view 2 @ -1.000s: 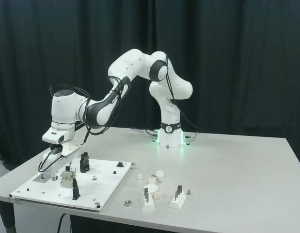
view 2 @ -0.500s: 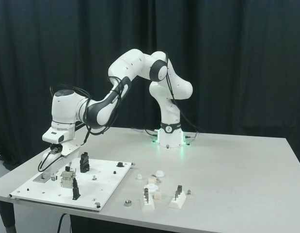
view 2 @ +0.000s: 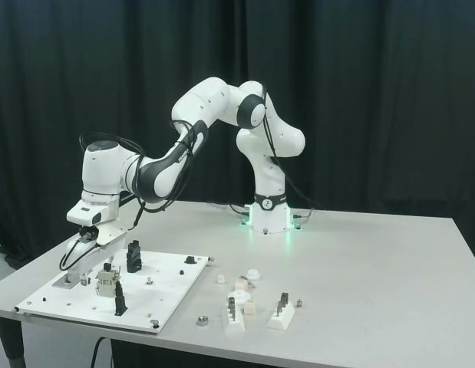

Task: Insert waterproof.

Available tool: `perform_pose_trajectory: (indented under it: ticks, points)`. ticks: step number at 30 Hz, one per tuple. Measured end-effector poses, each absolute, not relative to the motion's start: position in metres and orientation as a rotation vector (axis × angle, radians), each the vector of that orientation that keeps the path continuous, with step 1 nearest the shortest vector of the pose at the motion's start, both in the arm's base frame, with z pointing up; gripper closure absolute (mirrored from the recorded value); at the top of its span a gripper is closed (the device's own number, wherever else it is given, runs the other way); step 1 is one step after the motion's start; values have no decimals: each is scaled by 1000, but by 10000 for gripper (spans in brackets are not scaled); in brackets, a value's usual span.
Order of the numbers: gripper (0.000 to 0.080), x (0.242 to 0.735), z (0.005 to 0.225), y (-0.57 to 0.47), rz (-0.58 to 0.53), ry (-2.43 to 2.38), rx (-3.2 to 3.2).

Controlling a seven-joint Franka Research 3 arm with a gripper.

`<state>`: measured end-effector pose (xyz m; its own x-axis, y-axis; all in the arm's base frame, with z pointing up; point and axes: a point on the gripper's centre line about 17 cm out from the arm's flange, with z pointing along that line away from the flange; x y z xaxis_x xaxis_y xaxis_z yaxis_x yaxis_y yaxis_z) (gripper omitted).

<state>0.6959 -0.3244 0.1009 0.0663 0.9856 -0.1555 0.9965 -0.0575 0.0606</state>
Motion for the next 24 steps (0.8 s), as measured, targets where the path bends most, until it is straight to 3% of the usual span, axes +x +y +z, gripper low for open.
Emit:
perform_pose_trajectory:
  ticks: [24]
  points:
    - [3, 697, 98, -325, -105, 2042, 2178]
